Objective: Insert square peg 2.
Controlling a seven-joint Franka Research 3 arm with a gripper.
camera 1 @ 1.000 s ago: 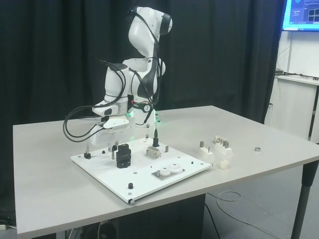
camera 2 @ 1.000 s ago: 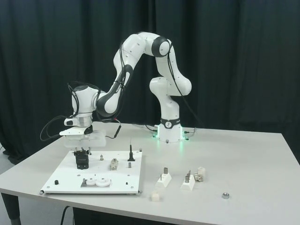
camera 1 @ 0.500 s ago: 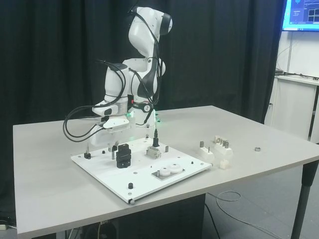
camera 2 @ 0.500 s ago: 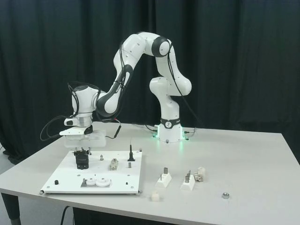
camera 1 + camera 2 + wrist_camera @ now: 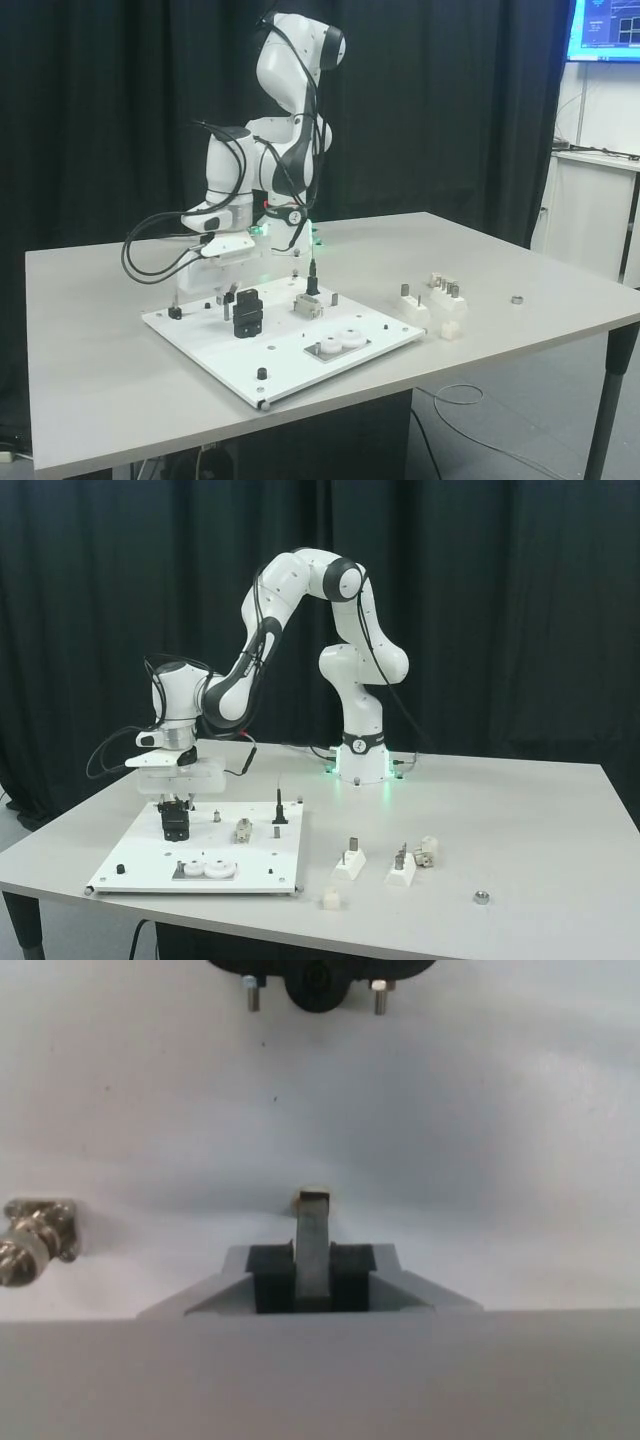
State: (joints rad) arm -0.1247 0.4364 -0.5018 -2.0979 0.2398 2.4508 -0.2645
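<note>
While the grey table (image 5: 90, 330) carries the white board (image 5: 300, 365) at its near side, the white arm (image 5: 270, 610) bends low over the board's far corner. Gripper (image 5: 313, 1278) is closed on the square peg (image 5: 313, 1250), held upright between black pads (image 5: 268, 1278), its tip just above the board surface (contact unclear). Judgement: pick done; peg is carried, not seated, its hole not identifiable. Alignment and insertion remain.
</note>
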